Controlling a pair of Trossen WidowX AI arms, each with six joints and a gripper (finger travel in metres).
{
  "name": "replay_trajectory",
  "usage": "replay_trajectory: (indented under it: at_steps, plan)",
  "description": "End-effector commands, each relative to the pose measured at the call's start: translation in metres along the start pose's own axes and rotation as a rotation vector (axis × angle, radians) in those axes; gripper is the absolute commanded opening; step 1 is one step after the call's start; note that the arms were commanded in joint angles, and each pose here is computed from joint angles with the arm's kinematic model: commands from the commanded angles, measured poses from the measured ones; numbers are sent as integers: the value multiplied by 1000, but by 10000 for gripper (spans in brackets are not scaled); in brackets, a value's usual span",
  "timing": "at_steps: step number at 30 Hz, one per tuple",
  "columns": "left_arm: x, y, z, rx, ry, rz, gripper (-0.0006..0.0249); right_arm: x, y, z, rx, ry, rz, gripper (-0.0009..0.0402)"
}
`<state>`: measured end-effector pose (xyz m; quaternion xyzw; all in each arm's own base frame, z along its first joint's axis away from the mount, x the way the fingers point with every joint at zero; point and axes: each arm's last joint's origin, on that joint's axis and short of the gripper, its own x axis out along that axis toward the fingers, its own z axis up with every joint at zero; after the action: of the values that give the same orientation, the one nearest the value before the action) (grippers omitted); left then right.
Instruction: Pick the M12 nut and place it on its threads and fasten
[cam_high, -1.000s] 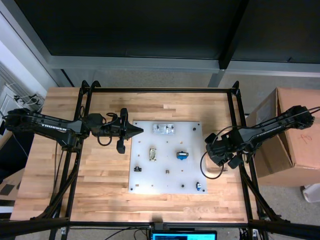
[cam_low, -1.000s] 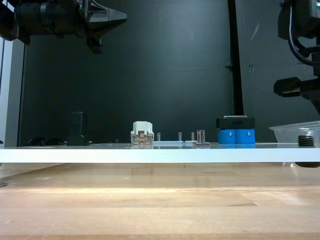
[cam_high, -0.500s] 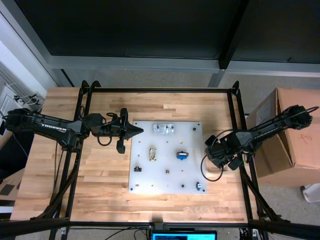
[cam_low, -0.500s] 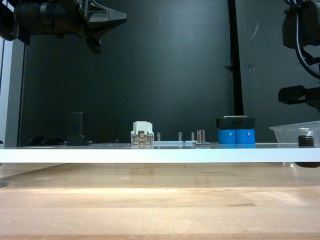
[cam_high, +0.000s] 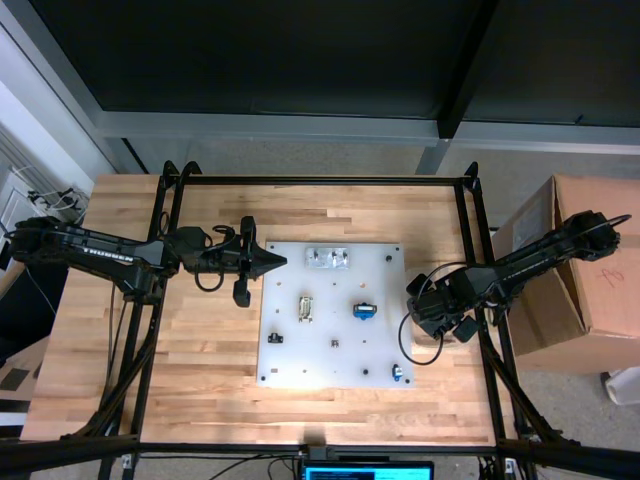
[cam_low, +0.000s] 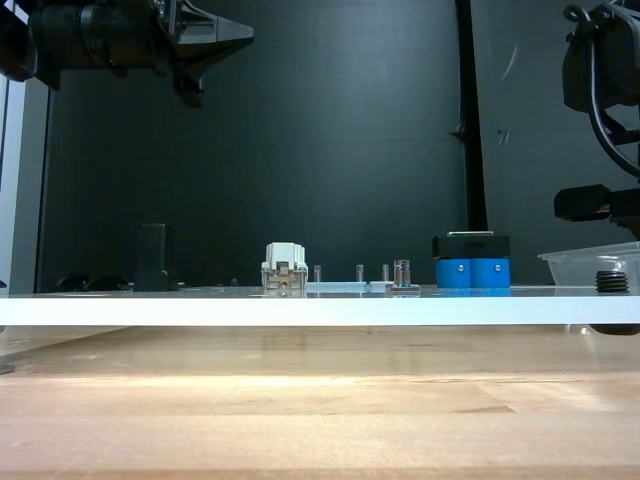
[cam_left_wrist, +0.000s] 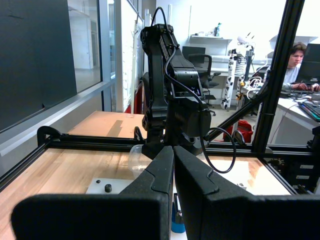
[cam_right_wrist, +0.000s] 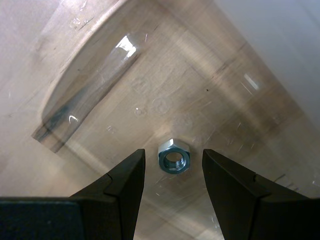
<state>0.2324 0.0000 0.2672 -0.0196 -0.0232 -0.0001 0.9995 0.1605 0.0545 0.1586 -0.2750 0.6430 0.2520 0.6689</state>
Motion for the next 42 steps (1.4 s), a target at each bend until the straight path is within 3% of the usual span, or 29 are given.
replay_trajectory:
  at_steps: [1, 23, 42]
  plan:
    - [0, 0, 0, 0, 0, 0, 0, 1, 0, -1, 0, -1, -2, 158]
    - [0, 0, 0, 0, -1, 0, 0, 14, 2, -6, -45, -10, -9, 152]
    - [0, 0, 0, 0, 0, 0, 0, 10, 2, -5, -46, -22, -15, 15]
